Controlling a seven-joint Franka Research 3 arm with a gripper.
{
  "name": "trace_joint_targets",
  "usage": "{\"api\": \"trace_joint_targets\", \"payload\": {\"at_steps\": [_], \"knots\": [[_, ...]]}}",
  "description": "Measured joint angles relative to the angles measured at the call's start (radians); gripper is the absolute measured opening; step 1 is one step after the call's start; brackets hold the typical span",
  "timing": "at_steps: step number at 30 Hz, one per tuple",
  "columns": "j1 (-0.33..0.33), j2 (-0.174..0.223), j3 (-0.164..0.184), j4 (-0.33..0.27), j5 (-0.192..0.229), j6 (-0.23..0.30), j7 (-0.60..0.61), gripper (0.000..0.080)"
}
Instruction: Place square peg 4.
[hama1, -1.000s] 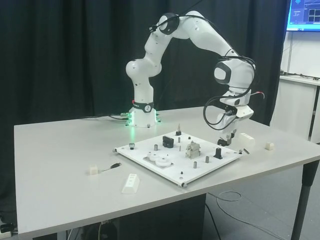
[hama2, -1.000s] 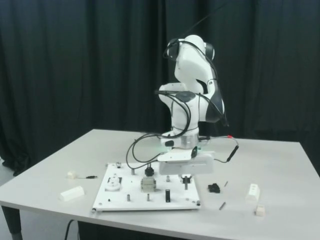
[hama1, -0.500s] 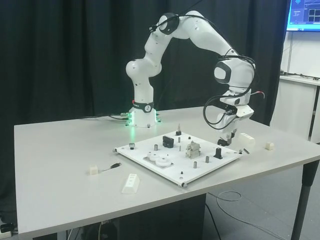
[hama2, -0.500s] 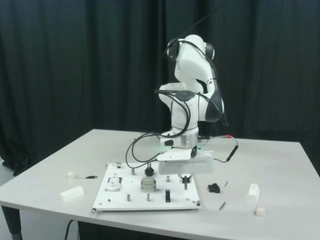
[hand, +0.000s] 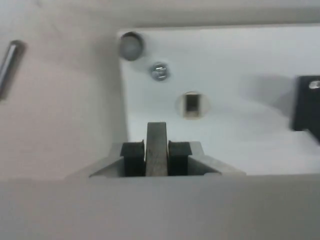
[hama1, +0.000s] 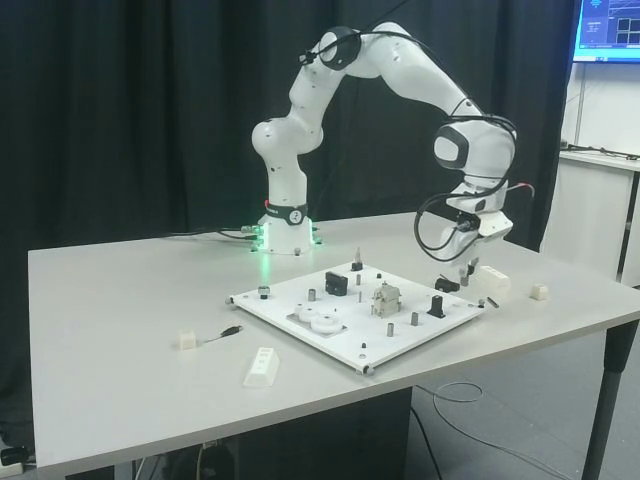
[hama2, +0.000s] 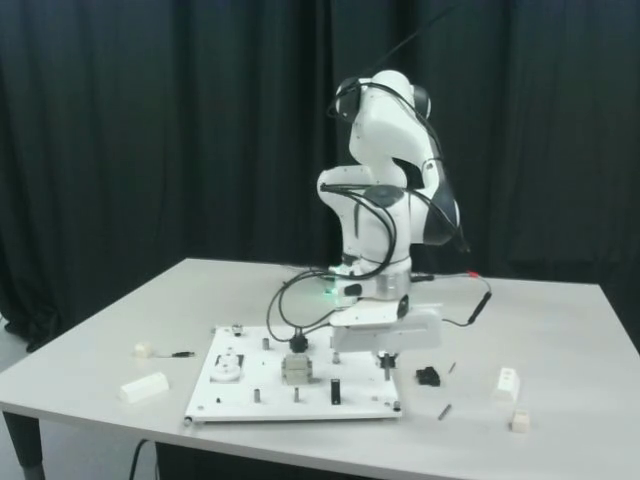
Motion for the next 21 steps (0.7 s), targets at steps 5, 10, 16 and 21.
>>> {"api": "trace_joint_targets", "payload": {"at_steps": [5,10,16,21], "knots": [[0.002,0.008,0.035,-0.006,0.0,0.0,0.034,0.0096],[0.006,0.021,0.071,-0.01,0.0,0.006,0.067,0.0096],[0.022,0.045,0.107,-0.012,0.0,0.027,0.126,0.0096],[0.042,0.067,0.129,-0.013,-0.001,0.043,0.174,0.0096]]}}
